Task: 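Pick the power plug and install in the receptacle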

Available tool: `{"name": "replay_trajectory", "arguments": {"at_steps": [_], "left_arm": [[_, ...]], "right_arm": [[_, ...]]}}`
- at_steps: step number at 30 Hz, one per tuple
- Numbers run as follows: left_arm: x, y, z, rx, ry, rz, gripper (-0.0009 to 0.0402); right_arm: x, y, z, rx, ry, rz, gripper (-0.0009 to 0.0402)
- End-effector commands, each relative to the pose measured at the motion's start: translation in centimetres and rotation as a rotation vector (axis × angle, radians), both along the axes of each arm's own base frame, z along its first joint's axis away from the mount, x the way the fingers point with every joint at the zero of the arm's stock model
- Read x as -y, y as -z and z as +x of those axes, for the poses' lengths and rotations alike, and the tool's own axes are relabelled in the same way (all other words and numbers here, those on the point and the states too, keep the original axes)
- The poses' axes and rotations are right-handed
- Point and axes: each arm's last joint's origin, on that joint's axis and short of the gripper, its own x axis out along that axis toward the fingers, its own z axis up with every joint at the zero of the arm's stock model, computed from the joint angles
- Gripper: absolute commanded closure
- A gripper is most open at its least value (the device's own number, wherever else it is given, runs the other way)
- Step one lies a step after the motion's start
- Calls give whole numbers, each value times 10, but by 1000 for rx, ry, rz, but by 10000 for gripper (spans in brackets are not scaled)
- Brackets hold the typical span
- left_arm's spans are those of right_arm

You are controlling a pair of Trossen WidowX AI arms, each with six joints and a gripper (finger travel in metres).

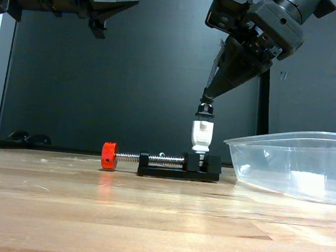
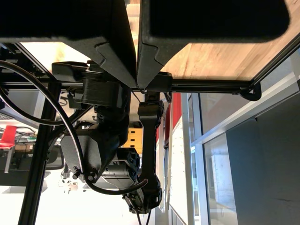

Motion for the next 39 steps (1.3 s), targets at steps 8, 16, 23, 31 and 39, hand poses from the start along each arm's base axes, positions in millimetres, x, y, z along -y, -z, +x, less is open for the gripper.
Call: {"name": "replay_trajectory", "arguments": {"at_steps": [8, 16, 23, 31, 39], "left_arm": [[0, 0, 0, 0, 0, 0, 393], [0, 0, 0, 0, 0, 0, 393], [0, 0, 0, -1, 0, 0, 393], [0, 0, 0, 0, 0, 0, 393], [0, 0, 0, 0, 0, 0, 393]], "right_arm": [[-1, 14, 5, -34, -5, -5, 393], [0, 18, 1, -42, -4, -7, 393], [1, 22, -4, -20, -4, 0, 393], [-1, 18, -4, -19, -32, 39, 386], [-2, 9, 0, 8, -37, 34, 340]]}}
